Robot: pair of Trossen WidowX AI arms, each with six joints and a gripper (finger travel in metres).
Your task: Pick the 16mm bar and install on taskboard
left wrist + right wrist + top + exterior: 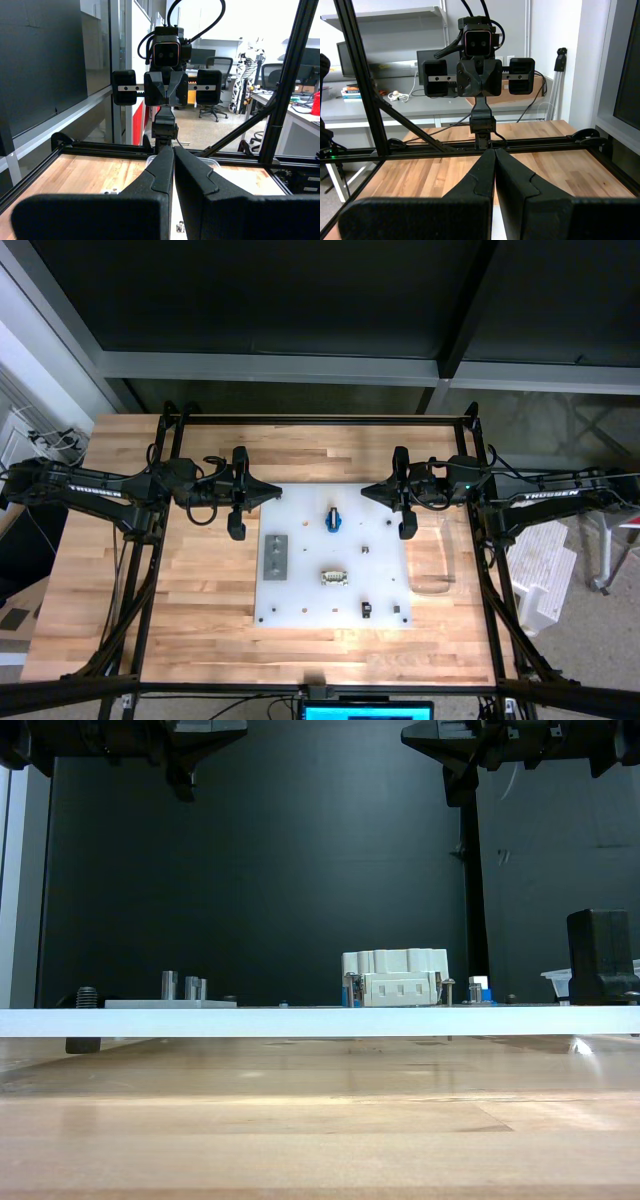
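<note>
**No hold yet on the 16mm bar**

From above: finds the left gripper [272, 494] at the far-left corner of the taskboard [300, 615] and the right gripper [366, 492] over its far edge, tips facing each other and well apart. Shows fingers pressed together on both, nothing between them. Notes a grey block [274, 558] near the board's left edge, a blue part [332, 520], a white connector [334, 579], and a clear tub [437, 560] on the bench [150, 620] off the board's right edge. Cannot single out the 16mm bar.

From table height: places both grippers high above the board. Picks out two short pegs [168, 985] upright on the grey block, but cannot tell whether either is the bar.

From the left wrist: confirms fingers [160, 175] touching and empty.

From the right wrist: likewise, fingers [482, 172] closed together on nothing.

Judged from this: nothing done so far, with finding, picking and seating the bar all left.
</note>
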